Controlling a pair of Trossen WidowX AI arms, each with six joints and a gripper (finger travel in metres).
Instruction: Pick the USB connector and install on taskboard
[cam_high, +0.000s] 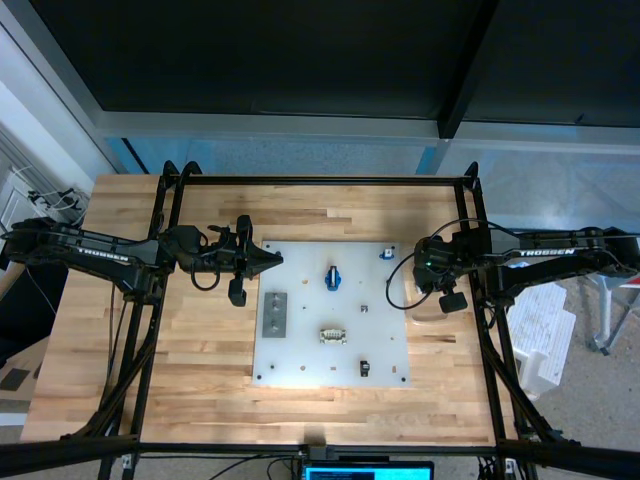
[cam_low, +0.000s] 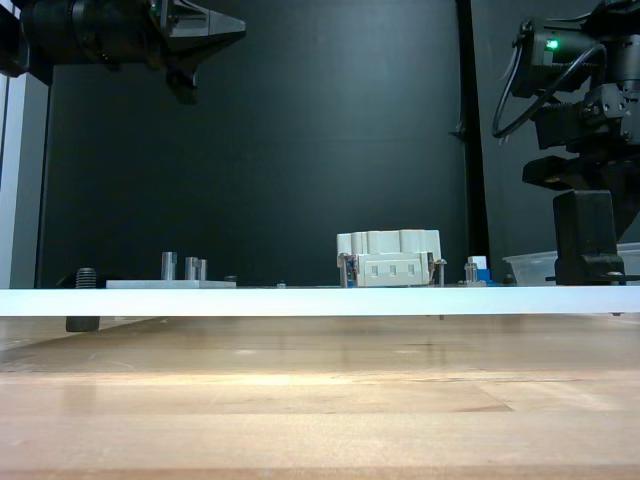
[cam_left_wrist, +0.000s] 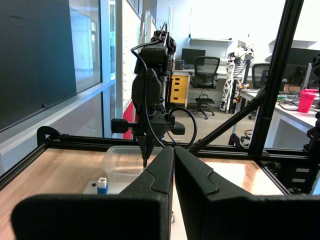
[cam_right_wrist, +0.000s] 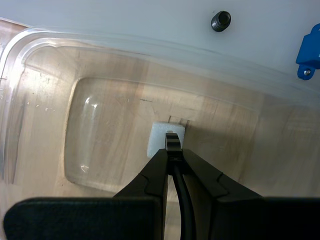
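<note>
My right gripper (cam_right_wrist: 172, 145) points straight down into the clear plastic tray (cam_right_wrist: 30, 50) beside the taskboard's right edge. It is shut on a small black USB connector (cam_right_wrist: 172, 138), and a thin black cable runs back between the fingers. A white square piece (cam_right_wrist: 159, 136) lies on the tray floor just beneath the tips. The taskboard (cam_high: 300, 350) is a white square plate in the table's middle. My left gripper (cam_high: 272, 258) hovers shut and empty above the board's upper left corner, high above the board in the low view (cam_low: 235, 22).
On the taskboard stand a grey block (cam_high: 274, 312), a blue part (cam_high: 333, 277), a beige connector (cam_high: 333, 335), a small black part (cam_high: 365, 368) and a small blue piece (cam_high: 386, 253) at its back right corner. A black frame rings the wooden table (cam_high: 180, 350).
</note>
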